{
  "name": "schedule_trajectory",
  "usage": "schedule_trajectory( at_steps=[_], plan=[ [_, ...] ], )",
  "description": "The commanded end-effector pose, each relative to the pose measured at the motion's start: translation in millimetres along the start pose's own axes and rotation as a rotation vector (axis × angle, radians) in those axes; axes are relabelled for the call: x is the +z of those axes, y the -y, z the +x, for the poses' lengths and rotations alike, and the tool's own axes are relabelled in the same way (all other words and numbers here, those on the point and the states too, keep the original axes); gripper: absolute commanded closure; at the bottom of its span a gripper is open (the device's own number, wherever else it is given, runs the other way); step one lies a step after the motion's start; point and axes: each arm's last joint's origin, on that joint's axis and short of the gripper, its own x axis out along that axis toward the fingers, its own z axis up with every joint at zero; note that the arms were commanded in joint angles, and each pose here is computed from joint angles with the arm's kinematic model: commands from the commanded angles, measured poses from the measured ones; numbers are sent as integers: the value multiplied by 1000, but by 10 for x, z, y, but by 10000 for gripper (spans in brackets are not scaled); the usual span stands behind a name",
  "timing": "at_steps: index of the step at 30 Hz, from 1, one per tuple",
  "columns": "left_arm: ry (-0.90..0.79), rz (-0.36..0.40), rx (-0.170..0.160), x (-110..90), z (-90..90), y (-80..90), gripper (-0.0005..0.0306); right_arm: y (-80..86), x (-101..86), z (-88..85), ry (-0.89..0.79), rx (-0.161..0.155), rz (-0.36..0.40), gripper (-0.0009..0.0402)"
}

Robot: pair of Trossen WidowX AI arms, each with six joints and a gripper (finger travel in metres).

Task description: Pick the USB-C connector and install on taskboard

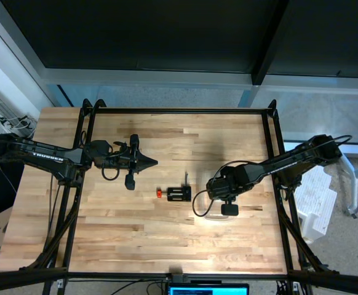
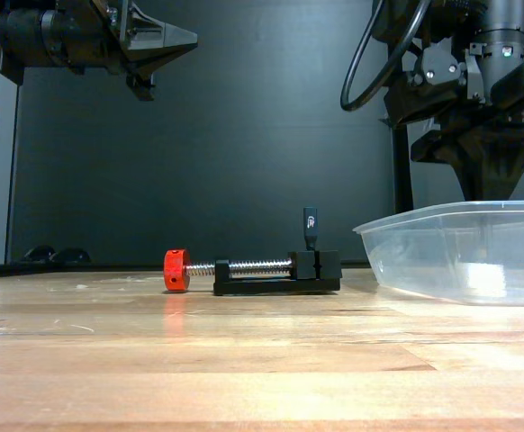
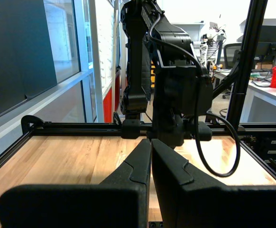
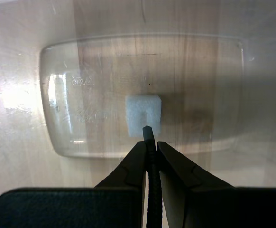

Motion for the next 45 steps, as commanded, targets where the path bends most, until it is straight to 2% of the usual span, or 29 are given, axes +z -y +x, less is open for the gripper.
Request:
schedule_trajectory(
  at_steps=[1,5,9,19,22,26,33,45],
  plan=[
    [0,0,0,1,0,0,300,7,-1,-92,-7,-3,1,393],
    [0,0,0,1,0,0,300,11,31,-234,-13,-13,-1,393],
    [0,0,0,1,0,0,300,29,52,-380,-27,-65,-1,393],
    [0,0,0,1,0,0,300,38,77,-584,-49,-69,1,393],
    [0,0,0,1,0,0,300,29,108,-590,-56,-60,3,393],
    [0,0,0,1,0,0,300,37,180,-619,-63,-63,12,393],
    [0,0,0,1,0,-1,300,69,425,-650,-56,-70,34,393],
    [0,0,0,1,0,0,300,106,822,-584,-41,-66,77,394]
  ],
)
